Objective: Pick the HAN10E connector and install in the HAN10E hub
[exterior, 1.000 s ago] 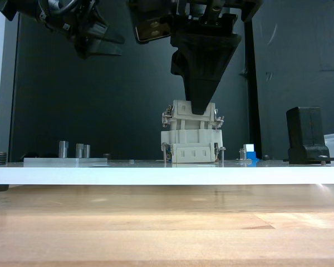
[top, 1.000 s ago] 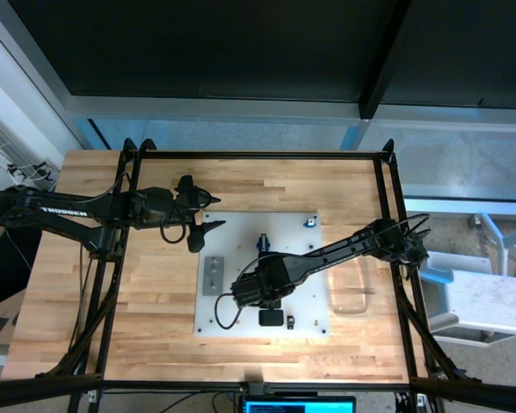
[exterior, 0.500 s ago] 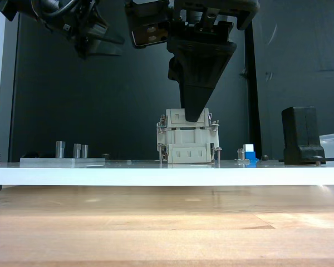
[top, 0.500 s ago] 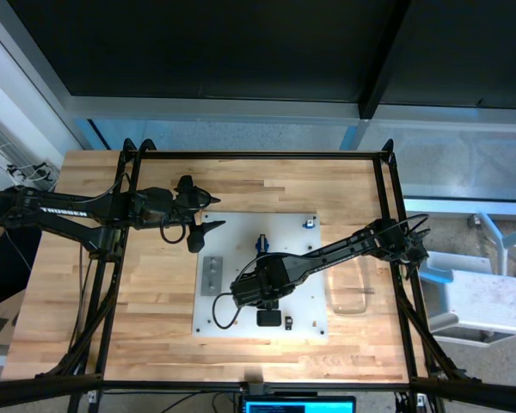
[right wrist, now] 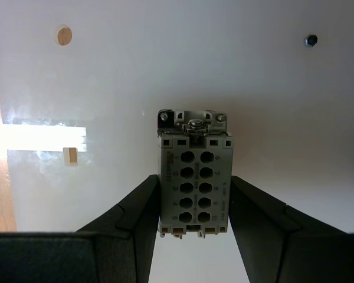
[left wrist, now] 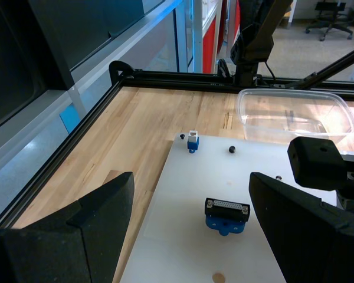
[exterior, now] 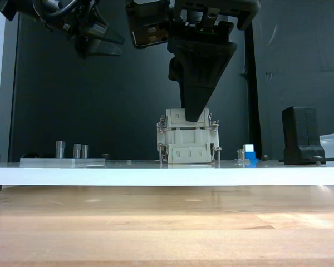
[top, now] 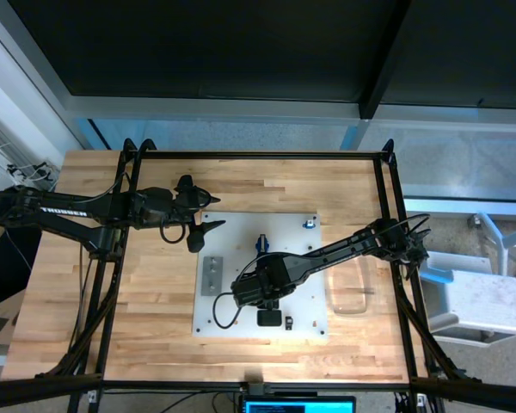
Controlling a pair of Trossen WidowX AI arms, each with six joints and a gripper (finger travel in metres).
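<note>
Low view, nearest first. Bare wooden table (exterior: 167, 233) across the bottom of the frame, grain matte. On it sits the white task board (exterior: 72, 173), smooth and slightly glossy.

Centre of frame: the HAN10E connector (right wrist: 193, 177) sits on top of the HAN10E hub (exterior: 189, 149), the two stacked and upright on the board. The seam looks closed, so insertion is judged done or nearly done.

The right gripper (exterior: 195, 114) points straight down onto the stack. In the right wrist view its black fingers (right wrist: 133, 218) press flat against both long sides of the connector, so the jaws are clamped on it.

Connector: pale beige moulded plastic, rectangular, with two rows of dark round holes on the exposed face. Hub: metal-framed, flanged, with small screws at the ends.

Handling, as a judgement: light, rigid and smooth-walled, so it may slip under a weak pinch. It is best held mid-body on the long flat sides, clear of the end tabs. Tilt risks jamming in the frame.

Left of centre is a flat grey block (exterior: 50, 162) with short pegs. Right of centre is a blocky black part (exterior: 303, 136).

Farther back, in the upper left of the high view, the left gripper (top: 213, 212) hangs above the board's corner, jaws spread wide and empty. A clear tub (left wrist: 295, 91) lies beyond the board.
</note>
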